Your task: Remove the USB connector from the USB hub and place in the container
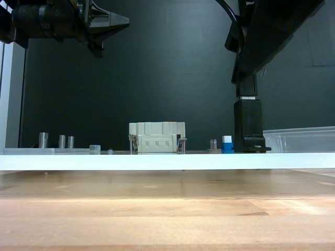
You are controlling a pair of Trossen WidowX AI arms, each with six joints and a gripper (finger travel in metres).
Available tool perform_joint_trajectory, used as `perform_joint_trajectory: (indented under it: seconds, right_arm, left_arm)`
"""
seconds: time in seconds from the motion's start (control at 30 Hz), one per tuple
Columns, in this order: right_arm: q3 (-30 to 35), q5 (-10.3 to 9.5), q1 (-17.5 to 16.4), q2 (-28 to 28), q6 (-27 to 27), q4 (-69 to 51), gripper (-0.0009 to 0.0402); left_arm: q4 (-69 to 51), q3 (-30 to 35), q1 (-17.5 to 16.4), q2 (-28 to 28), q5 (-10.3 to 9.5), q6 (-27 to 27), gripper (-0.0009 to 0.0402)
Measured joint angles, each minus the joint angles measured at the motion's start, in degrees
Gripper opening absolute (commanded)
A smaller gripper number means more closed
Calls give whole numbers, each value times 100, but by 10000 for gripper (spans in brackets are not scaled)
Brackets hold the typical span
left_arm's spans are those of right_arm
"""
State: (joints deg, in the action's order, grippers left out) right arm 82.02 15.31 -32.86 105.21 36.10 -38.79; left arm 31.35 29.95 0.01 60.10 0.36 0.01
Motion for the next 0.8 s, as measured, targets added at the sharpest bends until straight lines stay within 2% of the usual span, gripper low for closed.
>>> perform_joint_trajectory:
  seconds: [0.47, 0.8]
  right_arm:
    - [0, -4, 2, 0, -103, -83, -2]
    - [0, -4, 0, 0, -131, -83, 0]
  left_arm:
    - [0, -2, 0, 0, 0, 0, 1]
    - [0, 0, 0, 0, 0, -2, 1]
